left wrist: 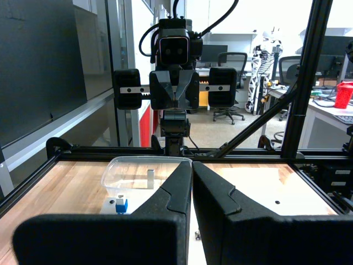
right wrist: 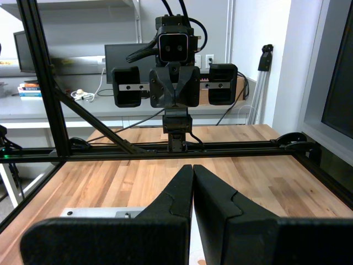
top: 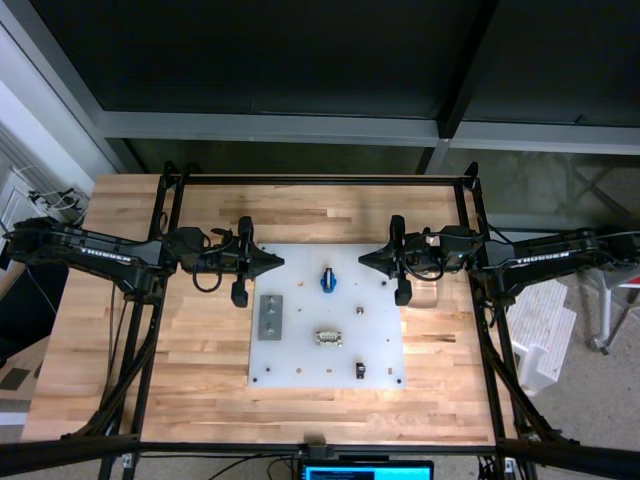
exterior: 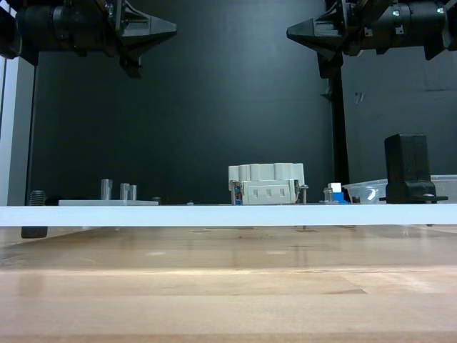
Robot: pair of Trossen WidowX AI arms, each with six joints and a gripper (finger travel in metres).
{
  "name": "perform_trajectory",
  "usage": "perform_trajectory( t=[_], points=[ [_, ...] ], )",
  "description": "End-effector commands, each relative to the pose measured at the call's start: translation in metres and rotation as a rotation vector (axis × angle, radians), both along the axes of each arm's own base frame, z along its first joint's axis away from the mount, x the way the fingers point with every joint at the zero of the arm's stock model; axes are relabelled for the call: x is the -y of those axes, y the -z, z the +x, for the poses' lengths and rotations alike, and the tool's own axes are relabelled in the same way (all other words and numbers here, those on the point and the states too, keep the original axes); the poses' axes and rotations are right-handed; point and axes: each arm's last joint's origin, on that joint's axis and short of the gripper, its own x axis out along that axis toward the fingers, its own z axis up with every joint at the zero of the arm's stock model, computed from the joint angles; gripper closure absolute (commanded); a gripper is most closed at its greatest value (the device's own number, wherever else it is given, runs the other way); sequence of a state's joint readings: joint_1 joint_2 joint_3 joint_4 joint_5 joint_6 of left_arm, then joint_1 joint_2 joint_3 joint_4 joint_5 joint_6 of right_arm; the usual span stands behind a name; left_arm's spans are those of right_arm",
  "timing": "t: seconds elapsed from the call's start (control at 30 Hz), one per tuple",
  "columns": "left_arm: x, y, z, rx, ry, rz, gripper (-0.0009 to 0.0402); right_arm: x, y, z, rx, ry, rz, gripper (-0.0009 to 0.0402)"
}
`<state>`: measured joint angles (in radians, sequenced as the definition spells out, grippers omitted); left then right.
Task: Pick the 16mm bar and install on taskboard
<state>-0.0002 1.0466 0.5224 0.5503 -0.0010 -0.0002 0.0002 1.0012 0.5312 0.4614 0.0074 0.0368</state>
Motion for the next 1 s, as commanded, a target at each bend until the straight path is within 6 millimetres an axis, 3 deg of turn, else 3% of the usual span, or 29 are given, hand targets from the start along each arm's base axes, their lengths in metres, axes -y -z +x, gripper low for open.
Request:
perform_trajectory(
  t=[0.03,0.5,0.73,1.0],
  points=[
    [0.0,0.0,0.0,0.0,0.0,0.0,0.0393,0.0,0.0,0.0,0.0,-0.001,0.003,0.0393],
    [0.0,0.0,0.0,0.0,0.0,0.0,0.0393,0.0,-0.001,0.0,-0.022,0.0,0.041,0.0393],
    [0.0,0.0,0.0,0.0,0.0,0.0,0.0393,0.0,-0.018,0.001,-0.295,-0.005,-0.035,0.0393],
    [0.0,0.0,0.0,0.0,0.0,0.0,0.0393,0.006,-0.036,-0.015,-0.622,0.002,-0.068,0.0393]
  ],
)
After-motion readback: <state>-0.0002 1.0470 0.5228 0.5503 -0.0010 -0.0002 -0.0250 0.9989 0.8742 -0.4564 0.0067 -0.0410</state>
